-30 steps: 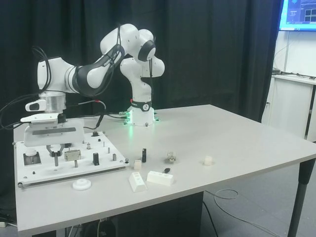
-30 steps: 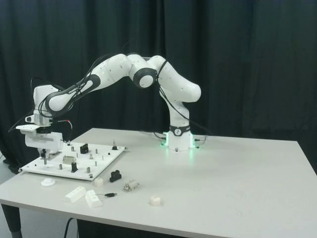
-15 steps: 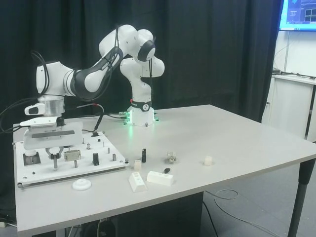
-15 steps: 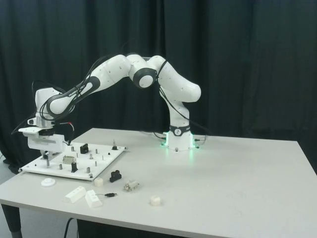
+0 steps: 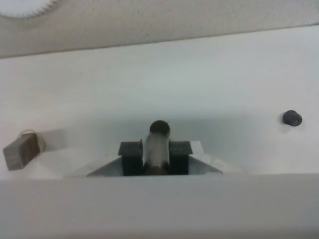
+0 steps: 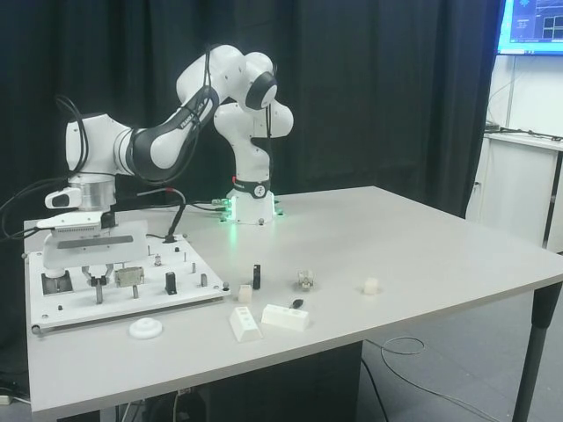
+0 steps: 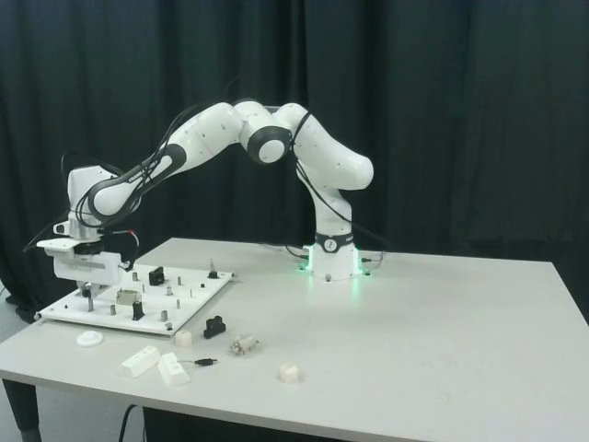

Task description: Insert round peg 3.

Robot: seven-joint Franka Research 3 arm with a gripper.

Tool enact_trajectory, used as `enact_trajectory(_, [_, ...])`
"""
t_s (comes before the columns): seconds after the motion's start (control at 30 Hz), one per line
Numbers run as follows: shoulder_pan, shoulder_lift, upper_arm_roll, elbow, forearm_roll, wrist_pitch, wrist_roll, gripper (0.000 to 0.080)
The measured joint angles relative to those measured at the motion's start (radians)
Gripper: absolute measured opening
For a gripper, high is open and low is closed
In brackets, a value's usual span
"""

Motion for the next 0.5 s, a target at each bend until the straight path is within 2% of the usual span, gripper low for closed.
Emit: enact_trajectory(0.5, [0.0, 0.0, 0.001, -0.002, 0.014, 0.006, 0.001, 0.0107])
